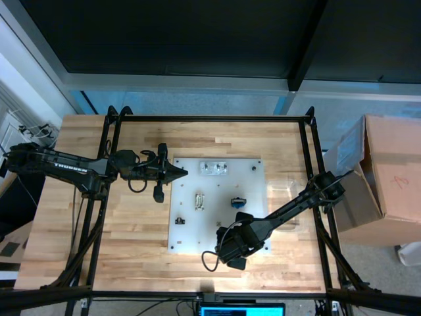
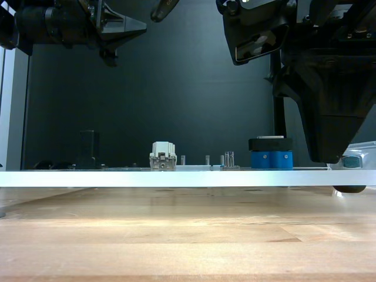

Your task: Unfasten the M12 nut and place it in the container

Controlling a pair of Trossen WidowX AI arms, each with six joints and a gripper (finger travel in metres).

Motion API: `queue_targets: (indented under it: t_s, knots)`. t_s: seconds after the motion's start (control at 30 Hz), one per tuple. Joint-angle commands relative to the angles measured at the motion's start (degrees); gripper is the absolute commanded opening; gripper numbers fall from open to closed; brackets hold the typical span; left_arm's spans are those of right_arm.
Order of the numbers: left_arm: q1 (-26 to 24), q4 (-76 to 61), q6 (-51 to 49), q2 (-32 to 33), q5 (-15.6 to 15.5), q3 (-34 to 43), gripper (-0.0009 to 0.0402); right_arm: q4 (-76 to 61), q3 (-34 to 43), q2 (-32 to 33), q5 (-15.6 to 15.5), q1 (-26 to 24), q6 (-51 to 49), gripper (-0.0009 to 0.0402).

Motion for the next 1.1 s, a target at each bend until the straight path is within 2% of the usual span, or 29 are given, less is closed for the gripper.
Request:
queue_targets:
  t_s: [0.03, 0.17, 0.27, 0.43, 1.1]
  knots:
    - [0.0, 0.0, 0.02, 0.0, 0.02, 0.02, 0.0, 0.04, 0.02, -0.04, 0.0, -0.04, 0.0, 0.0038]
    - [0.0, 0.02, 0.02, 0.0, 0.02, 0.02, 0.0, 0.11, 0.02, -0.04, -0.07, -0.07, -0.02, -0.0004]
    - [0.0, 0.02, 0.02, 0.0, 0.02, 0.02, 0.0, 0.15, 0.02, -0.04, -0.04, -0.13, 0.02, 0.0008]
    - [0.0, 0.02, 0.02, 0.0, 0.02, 0.02, 0.0, 0.22, 0.02, -0.04, -0.04, -0.17, -1.07, 0.0001]
    - [0.0, 0.02, 0.02, 0.0, 0.02, 0.02, 0.0, 0.92, 0.02, -0.07, -0.39, -0.42, -32.89, 0.0002]
